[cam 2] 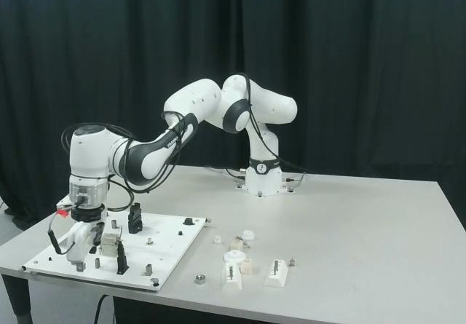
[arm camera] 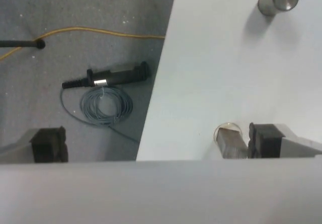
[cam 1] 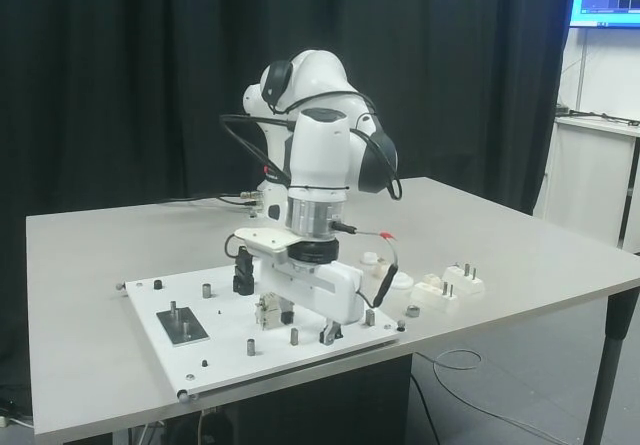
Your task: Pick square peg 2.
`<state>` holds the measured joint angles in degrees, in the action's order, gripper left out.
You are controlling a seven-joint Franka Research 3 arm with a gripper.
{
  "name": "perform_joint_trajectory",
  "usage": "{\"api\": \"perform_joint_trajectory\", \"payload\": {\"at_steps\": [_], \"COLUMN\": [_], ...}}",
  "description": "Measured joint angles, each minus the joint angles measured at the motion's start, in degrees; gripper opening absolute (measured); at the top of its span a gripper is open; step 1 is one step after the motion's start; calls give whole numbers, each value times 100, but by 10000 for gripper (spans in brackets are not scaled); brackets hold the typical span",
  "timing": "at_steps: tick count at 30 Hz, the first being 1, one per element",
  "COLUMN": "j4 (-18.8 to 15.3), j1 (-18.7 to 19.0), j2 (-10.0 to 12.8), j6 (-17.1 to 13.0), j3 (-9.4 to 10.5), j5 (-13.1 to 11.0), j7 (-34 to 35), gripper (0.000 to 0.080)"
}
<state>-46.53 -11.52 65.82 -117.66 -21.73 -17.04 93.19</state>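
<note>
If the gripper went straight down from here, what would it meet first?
Probably the square peg, standing on the white board right beside one finger. The gripper straddles the board's edge, so the other finger would likely pass outside the board; depth is unclear.

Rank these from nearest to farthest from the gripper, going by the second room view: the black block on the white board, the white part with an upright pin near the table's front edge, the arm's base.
From the gripper:
1. Black block, on the white board, just behind the gripper.
2. White part with an upright pin, off the board, near the table's front edge.
3. Arm's base, at the table's back.
</note>
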Motion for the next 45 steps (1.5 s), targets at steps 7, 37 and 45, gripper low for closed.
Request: {"api": "perform_joint_trajectory", "payload": {"at_steps": [7, 37, 45], "j4": [63, 148, 150], "j1": [0, -1, -1], "j2": [-1, -63, -109], "j6": [2, 22, 37], "j3": [-50, -62, -62], "j5": [38, 336, 480], "j7": [-8, -8, -8], "gripper": [800, 800, 800]}}
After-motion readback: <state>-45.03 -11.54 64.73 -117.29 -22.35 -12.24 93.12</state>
